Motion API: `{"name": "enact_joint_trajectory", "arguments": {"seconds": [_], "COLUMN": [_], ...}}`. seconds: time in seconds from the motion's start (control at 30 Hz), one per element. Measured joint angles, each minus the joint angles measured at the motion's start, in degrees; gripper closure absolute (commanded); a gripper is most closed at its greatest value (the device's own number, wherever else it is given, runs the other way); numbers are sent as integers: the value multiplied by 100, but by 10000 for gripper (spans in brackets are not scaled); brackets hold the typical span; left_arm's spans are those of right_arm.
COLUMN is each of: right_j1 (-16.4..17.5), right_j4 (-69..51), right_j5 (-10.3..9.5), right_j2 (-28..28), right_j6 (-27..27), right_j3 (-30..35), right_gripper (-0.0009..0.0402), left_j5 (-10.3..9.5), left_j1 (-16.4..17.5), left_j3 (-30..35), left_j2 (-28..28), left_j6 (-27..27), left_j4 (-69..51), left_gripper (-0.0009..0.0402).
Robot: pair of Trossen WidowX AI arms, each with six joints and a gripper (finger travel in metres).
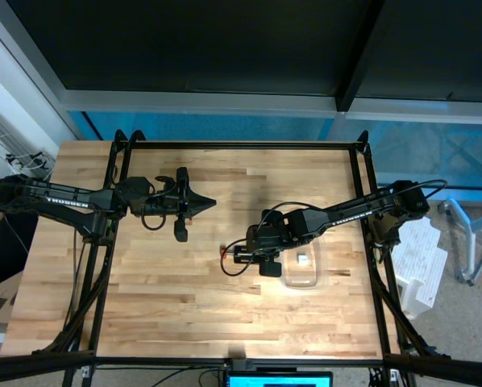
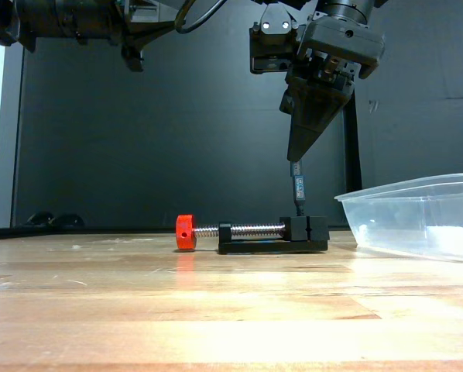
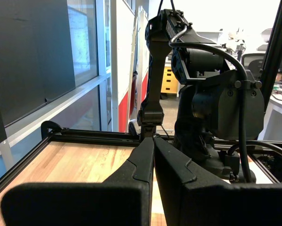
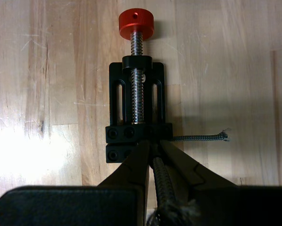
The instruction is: Pick the usb-c connector and install on the hub
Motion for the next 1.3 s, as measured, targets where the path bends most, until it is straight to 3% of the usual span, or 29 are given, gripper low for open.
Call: {"name": "enact_joint_trajectory", "arguments": {"seconds": [1.3], "right_j1": [26], "right_j4": [-118], "right_j5": [-59], "right_j2": [11], "right_j6": [7], "right_j3": [-7], "right_gripper": [393], "left_j5": [0], "left_j1": [0], "left_j3": [-2], "left_j2": [0], "left_j6": [-2], "left_j4": [0], "left_gripper": [393]}}
